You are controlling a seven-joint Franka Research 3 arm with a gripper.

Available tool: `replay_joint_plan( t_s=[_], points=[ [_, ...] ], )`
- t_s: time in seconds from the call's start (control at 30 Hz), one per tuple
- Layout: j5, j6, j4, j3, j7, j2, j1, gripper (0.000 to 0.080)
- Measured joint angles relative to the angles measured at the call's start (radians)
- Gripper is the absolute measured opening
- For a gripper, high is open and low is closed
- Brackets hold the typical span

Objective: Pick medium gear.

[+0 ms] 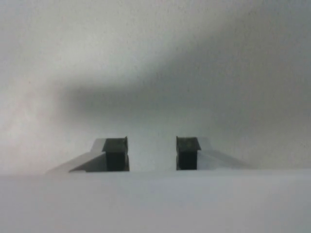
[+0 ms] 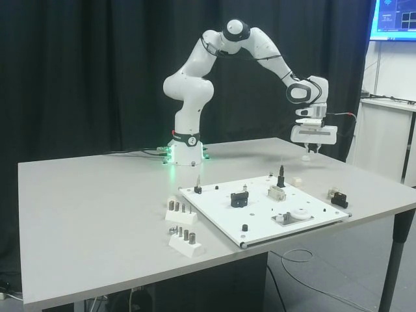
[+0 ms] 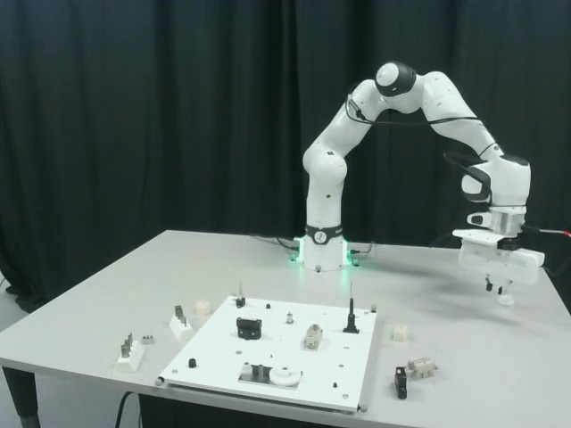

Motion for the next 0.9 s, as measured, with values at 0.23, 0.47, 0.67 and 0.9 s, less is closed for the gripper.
replay_joint_plan(
  t_s=[0.23,0.47,0.67,0.9],
  points=[
    [-0.003,-0.001,0.000,-0.006,-0.001,-0.001,0.000,0.0215],
    [-0.004,-0.002,0.000,-0.013,-0.004,-0.002,0.000,0.0215],
    [-0.005,-0.011,0.000,-0.021,-0.012,-0.005,0.001,0.0088],
    [-0.013,-0.032,0.002,-0.035,-0.037,-0.014,0.004,0.0019]
  ],
)
